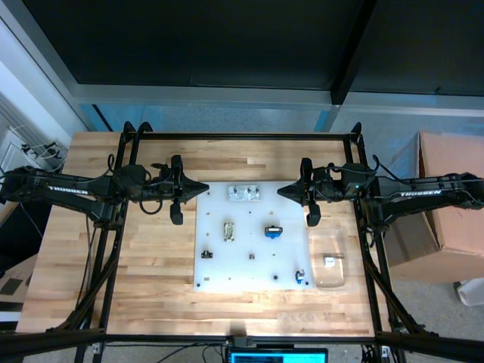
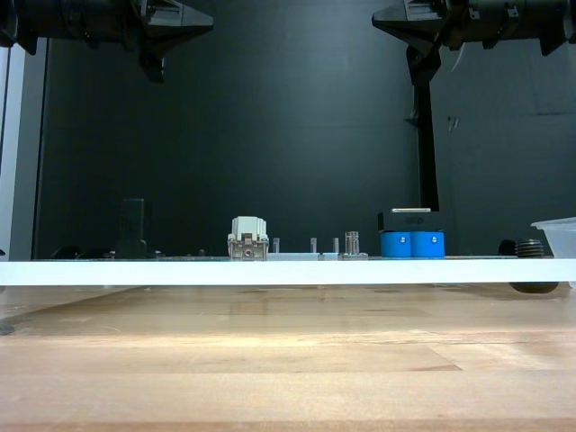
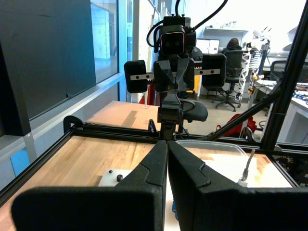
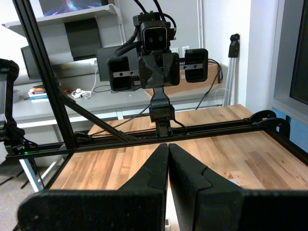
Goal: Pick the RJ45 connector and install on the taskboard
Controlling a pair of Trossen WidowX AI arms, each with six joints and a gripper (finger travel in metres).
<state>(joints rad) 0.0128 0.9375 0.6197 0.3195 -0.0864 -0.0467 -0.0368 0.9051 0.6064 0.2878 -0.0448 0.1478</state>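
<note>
Robotics lab, office chairs (image 3: 227,89), desk monitors (image 3: 210,46), cardboard box (image 1: 446,204), framed wooden table (image 1: 151,265)

Even light; low view perhaps underexposed

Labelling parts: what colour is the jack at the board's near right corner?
The jack is blue, clearest in high view.

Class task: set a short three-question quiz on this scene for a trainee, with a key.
1. True or false: the left gripper and right gripper, raised high and facing each other, are both shut on nothing.
2. The white block lies: A in the tray; B in the left gripper; C in the right gripper.
3. Which gripper holds the connector?
Key: 1 true. 2 A. 3 Neither; the left wrist view shows it standing upright near the tray; whether it sits in the jack I cannot tell.
</note>
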